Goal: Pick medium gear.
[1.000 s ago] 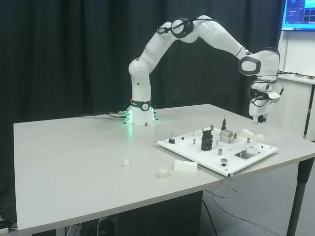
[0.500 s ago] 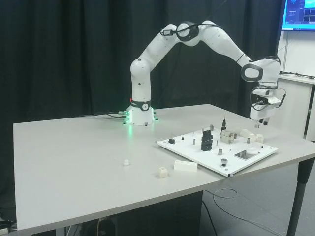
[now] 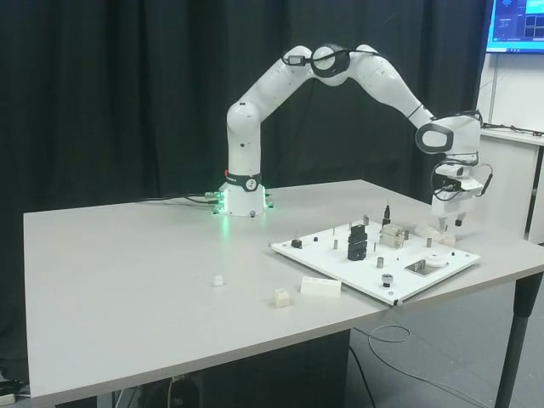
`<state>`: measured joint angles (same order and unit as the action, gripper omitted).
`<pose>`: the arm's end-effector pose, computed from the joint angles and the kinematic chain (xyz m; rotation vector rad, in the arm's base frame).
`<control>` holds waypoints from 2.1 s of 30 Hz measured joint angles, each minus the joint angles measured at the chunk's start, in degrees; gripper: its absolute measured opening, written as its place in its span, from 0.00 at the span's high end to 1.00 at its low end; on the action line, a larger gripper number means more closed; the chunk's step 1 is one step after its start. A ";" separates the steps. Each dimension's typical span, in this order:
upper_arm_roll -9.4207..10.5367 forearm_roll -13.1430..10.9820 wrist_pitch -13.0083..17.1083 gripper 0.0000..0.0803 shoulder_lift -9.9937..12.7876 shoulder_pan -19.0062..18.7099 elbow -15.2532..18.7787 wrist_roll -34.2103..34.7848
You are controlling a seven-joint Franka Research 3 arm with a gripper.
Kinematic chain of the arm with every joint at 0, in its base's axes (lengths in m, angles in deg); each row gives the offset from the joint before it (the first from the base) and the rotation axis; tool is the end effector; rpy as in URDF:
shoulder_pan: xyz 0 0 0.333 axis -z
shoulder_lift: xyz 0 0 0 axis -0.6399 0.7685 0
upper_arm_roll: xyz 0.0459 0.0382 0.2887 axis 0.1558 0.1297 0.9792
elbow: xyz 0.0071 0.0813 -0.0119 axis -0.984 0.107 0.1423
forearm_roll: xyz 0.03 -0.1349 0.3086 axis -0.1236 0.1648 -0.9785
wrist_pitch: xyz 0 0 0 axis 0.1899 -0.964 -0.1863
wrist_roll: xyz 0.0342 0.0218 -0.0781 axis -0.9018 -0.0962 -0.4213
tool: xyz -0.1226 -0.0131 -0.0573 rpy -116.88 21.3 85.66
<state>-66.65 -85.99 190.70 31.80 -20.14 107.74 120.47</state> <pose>0.4809 0.4264 0.2070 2.9847 -0.8553 0.0984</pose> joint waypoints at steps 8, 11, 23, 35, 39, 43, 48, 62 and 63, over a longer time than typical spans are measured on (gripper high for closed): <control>0.00 -1.15 1.54 0.00 1.43 -0.69 -0.01 0.34; 0.00 -1.48 2.02 0.00 1.81 -0.88 -0.02 0.49; 0.00 -3.18 2.19 0.00 2.46 -1.64 -0.02 0.97; 0.00 -3.54 2.40 0.00 3.01 -2.46 -0.03 2.39; -0.04 -3.54 2.92 0.00 3.24 -2.49 -0.04 2.52; -0.19 -3.54 3.63 0.00 3.51 -2.49 -0.04 2.59; -0.45 -3.54 4.40 0.00 3.84 -2.49 -0.04 2.63; -0.80 -3.54 4.03 0.33 4.14 -2.48 -0.04 2.63; -0.80 -3.54 3.96 0.33 4.14 -2.48 -0.04 2.63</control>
<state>-67.46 -89.53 194.65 35.94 -22.62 107.70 123.10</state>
